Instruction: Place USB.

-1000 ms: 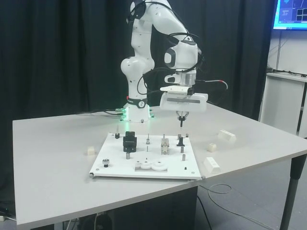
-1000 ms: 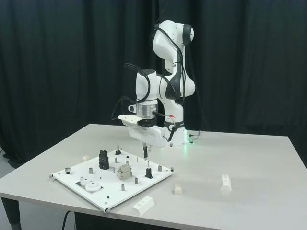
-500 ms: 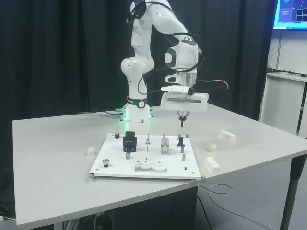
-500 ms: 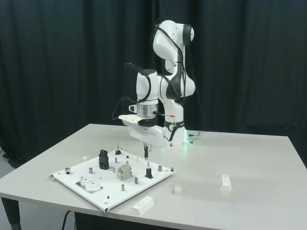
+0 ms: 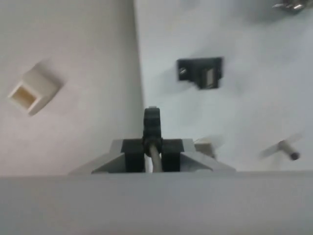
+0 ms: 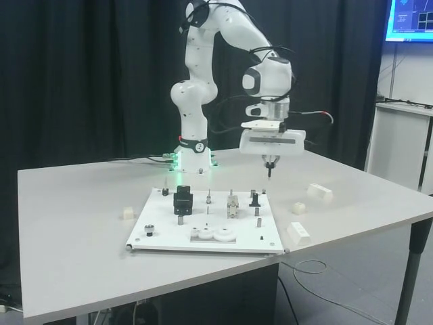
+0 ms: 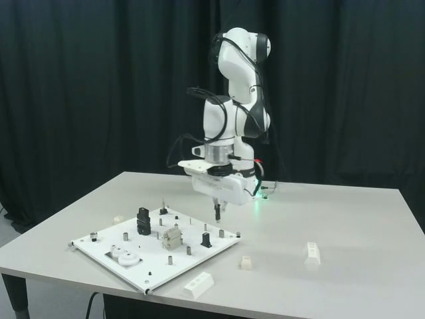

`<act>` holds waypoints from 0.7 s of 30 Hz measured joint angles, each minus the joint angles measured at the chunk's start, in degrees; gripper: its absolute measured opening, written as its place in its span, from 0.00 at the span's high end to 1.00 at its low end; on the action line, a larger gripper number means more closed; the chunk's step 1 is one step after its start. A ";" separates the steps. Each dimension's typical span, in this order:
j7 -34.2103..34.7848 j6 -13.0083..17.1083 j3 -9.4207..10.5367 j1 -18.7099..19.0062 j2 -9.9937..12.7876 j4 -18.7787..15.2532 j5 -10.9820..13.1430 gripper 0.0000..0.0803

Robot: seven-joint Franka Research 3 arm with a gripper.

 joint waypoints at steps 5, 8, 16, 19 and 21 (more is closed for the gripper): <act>1.07 0.26 1.87 0.92 0.00 0.00 0.04 0.92; 1.85 0.75 3.15 1.41 0.07 0.00 0.06 0.92; 4.48 2.81 6.51 2.55 1.13 -0.01 0.10 0.92; 5.01 4.05 7.86 2.67 1.95 -0.01 0.10 0.92; 5.36 4.98 8.77 2.67 2.62 -0.01 0.10 0.92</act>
